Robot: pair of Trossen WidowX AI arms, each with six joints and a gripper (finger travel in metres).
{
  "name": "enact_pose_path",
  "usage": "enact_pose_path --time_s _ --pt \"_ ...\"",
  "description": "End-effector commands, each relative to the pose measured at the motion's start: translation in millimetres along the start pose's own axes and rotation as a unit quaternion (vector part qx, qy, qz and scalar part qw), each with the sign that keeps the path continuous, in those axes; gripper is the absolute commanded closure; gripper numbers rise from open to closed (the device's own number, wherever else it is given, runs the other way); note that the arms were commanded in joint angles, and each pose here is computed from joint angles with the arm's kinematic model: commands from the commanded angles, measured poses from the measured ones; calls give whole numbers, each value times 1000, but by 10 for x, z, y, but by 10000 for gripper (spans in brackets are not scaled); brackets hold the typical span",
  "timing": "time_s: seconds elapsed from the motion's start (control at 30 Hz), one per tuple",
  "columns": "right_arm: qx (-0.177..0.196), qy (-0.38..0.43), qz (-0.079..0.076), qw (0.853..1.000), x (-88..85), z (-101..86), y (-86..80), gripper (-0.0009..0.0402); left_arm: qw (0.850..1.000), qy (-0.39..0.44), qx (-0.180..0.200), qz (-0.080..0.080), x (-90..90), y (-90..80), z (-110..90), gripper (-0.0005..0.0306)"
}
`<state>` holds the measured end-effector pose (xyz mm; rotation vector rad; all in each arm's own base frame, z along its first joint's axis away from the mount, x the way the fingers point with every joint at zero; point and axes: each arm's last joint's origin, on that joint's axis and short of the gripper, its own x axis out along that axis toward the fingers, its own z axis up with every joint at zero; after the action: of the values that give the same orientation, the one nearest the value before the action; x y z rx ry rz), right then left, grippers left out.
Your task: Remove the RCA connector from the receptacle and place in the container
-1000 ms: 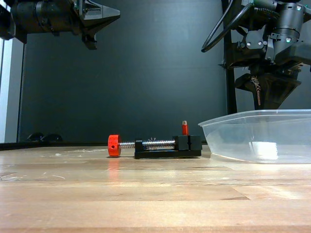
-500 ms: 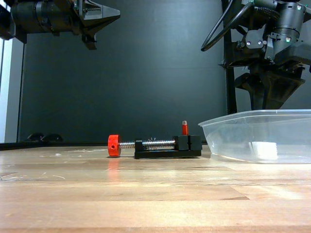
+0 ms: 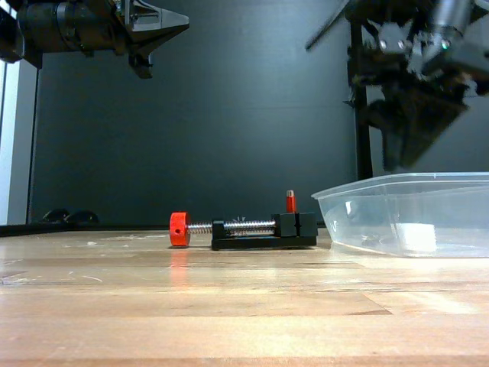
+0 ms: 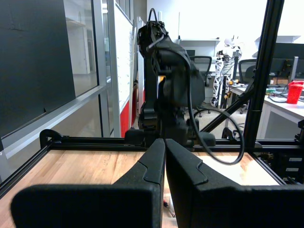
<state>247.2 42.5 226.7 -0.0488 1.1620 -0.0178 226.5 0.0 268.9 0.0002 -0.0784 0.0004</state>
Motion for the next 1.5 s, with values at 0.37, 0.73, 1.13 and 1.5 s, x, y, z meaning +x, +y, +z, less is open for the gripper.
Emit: enact_pose_path --time_s 0.37,0.73,1.13,1.5 --pt "-3 -140 5 990 -511 261 -301 398 1000 0 0 0 1 1 0 300" --pt "20 -301 6 953 -728 491 -420 394 1000 0 0 0 1 1 0 300" --pt "33 -459 -15 888 -738 444 -478 393 1000 0 0 0 1 1 0 300" --pt "44 -543 -28 838 -676 232 -478 393 1000 0 0 0 1 0 0 300"
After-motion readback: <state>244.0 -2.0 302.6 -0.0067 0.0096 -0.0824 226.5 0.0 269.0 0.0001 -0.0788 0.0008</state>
